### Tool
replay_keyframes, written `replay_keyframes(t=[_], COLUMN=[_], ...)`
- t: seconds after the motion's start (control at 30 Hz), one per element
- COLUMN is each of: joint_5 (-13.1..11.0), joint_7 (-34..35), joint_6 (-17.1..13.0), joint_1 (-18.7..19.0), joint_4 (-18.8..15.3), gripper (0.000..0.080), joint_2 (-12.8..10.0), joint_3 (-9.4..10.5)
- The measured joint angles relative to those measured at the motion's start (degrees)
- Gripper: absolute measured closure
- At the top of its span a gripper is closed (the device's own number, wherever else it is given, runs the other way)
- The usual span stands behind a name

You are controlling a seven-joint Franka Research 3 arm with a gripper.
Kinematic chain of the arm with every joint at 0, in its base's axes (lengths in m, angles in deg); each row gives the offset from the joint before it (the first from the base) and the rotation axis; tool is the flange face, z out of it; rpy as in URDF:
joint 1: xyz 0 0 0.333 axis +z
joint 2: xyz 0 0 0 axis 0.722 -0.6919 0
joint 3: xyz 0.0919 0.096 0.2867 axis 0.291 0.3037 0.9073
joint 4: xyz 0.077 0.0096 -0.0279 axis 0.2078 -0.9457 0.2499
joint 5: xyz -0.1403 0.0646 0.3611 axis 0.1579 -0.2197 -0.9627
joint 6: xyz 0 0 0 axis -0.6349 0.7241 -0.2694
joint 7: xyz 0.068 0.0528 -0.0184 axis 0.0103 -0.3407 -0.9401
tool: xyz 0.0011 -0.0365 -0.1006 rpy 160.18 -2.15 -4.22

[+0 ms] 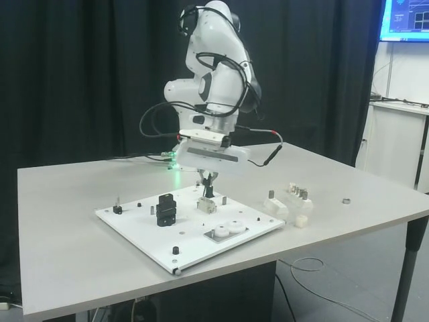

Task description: Insert square peg 1.

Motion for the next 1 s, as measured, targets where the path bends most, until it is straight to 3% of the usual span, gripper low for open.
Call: replay_keyframes(t=[0.4, 1.0], joint_5=[-7.79, -7.99], joint_7=[5.09, 25.45], joint_6=[0.01, -2.14], joint_1=[-0.43, -0.42], joint_4=[-2.75, -3.52], gripper=[0.0775, 0.0775], joint_2=[0.83, 0.56], joint_3=[-0.72, -3.46])
